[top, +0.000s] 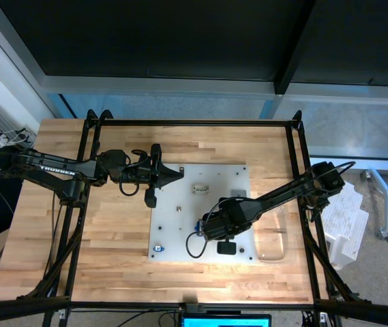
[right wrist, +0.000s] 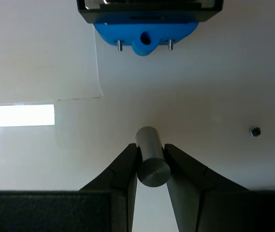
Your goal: Pick the 16mm cylinder and install on the taskboard
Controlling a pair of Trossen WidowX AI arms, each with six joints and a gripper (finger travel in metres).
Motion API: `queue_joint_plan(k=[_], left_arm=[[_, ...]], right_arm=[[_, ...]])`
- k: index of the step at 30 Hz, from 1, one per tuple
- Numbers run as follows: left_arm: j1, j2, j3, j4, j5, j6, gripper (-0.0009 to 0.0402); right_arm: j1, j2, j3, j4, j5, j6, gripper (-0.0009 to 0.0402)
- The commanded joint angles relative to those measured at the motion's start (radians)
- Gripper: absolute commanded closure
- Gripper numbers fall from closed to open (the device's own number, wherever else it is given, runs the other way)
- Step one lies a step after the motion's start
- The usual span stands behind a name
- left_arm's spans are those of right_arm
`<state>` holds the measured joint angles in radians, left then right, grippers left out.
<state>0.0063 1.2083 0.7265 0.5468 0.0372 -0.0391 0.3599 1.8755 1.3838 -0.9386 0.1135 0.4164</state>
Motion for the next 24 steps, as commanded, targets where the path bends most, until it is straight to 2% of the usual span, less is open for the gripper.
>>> queue_joint_plan(k=[1,24], left_arm=[[0.000,0.000,0.000,0.000,0.000,0.000,0.0392],[0.000,0.000,0.000,0.000,0.000,0.000,0.0392]], right_arm=[[0.000,-0.004,0.001,-0.005,0.003,0.003,0.0384],[0.000,0.014,-0.047,0.069,0.004,0.002,0.0384]])
